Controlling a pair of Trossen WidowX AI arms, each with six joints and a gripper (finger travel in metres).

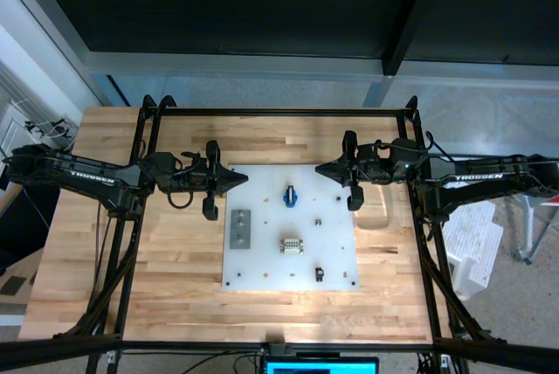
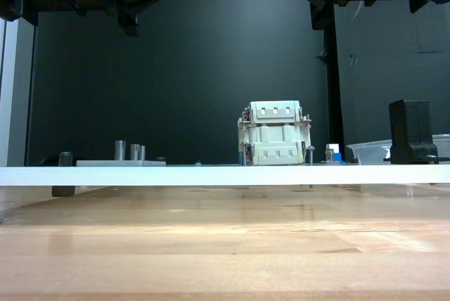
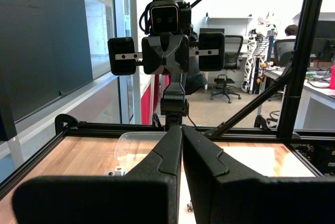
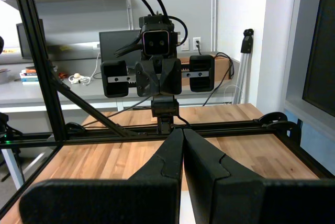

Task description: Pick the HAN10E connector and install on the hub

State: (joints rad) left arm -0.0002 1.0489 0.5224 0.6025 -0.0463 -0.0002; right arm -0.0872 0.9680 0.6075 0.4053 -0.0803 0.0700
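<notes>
Plainly, both arms hung high above the table, pointing at each other across the white task board point(image 1: 262, 278). The left gripper point(image 1: 243, 179) hovered over the board's far left corner. Its fingers point(image 3: 162, 156) were pressed together along a single seam, pinching nothing and touching nothing. The right gripper point(image 1: 320, 169) hovered over the far right part of the board. Its fingers point(image 4: 209, 169) were likewise closed flat against each other and empty.

The HAN10E connector point(image 1: 293, 245) stood upright on the board, a little nearer than its middle, well below and apart from both grippers. In the low view the connector point(image 2: 274, 136) rose pale and blocky from the board's surface. A grey block point(image 1: 238, 228) lay to its left, a blue part point(image 1: 291, 195) stood beyond it, and a small black part point(image 1: 320, 273) sat near the board's near edge.
</notes>
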